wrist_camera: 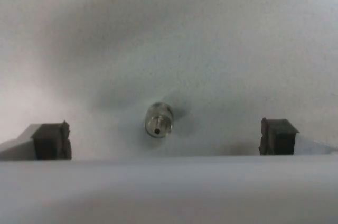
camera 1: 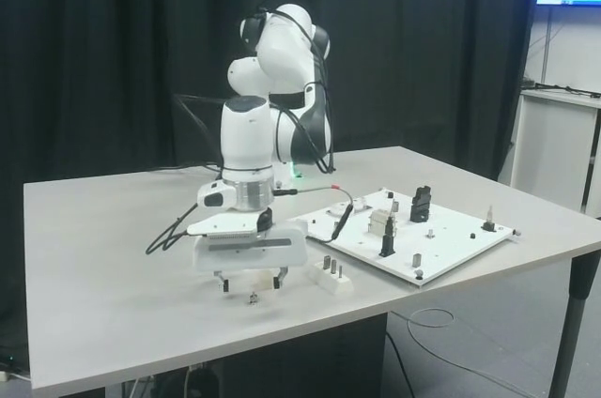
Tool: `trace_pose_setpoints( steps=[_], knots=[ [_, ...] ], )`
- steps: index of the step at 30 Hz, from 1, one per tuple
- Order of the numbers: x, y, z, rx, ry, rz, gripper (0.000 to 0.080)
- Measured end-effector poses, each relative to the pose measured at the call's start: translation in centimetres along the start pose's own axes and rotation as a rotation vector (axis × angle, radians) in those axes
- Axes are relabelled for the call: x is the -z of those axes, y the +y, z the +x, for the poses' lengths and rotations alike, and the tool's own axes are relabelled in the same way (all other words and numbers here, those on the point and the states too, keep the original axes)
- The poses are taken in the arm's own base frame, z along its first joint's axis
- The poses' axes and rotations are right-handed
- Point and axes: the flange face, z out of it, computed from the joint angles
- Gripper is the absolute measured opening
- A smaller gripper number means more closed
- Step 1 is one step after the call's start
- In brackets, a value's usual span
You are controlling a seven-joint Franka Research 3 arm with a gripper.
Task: Pick BNC.
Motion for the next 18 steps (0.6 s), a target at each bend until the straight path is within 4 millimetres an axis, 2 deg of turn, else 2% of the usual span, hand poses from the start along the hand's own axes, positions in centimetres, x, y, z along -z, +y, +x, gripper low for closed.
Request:
trace_pose_setpoints(
  steps=[18],
  knots=[
    [-2.1,-0.3,-0.1,0.009,0.004,-0.014,0.0800]
  ],
)
